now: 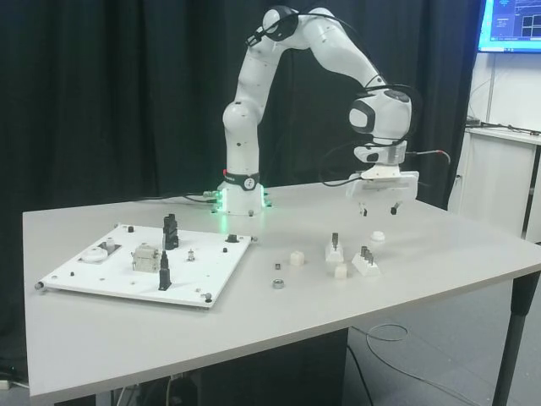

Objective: Pick medium gear.

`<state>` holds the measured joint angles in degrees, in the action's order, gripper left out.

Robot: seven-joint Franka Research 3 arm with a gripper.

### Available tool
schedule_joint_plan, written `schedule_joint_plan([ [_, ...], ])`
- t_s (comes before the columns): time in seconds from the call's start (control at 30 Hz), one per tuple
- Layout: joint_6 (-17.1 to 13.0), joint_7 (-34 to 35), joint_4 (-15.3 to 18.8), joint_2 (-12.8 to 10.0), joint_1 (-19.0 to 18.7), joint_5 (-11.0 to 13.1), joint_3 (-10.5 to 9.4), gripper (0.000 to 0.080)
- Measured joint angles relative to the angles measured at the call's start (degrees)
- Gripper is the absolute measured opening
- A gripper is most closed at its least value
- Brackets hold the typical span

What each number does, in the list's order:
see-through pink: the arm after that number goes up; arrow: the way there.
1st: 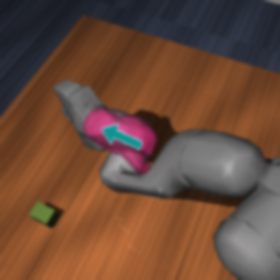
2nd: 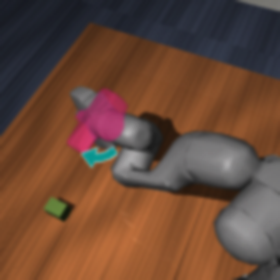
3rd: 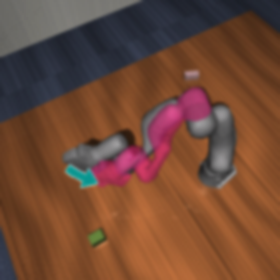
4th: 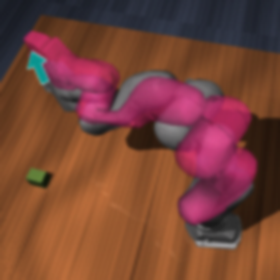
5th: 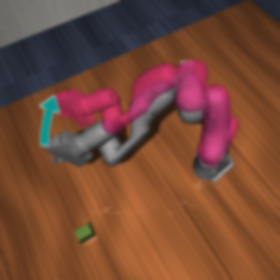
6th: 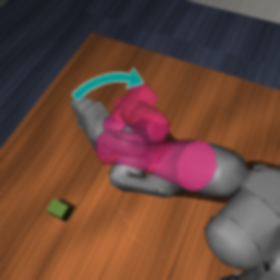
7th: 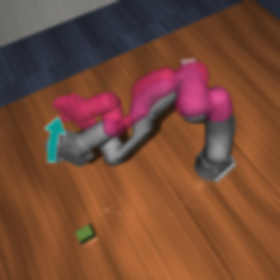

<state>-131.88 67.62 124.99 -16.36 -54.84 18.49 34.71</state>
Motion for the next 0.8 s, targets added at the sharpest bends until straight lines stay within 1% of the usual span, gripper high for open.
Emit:
schedule_joint_plan([
  [0.3,-4.34,3.71,3.54,0.01,-2.51,-0.04,-1.68,0.08],
  [0.53,-7.91,6.62,6.25,0.0,-3.3,-0.04,-3.6,0.08],
  [0.8,-13.59,9.46,8.89,-0.21,-3.4,-0.05,-5.74,0.08],
])
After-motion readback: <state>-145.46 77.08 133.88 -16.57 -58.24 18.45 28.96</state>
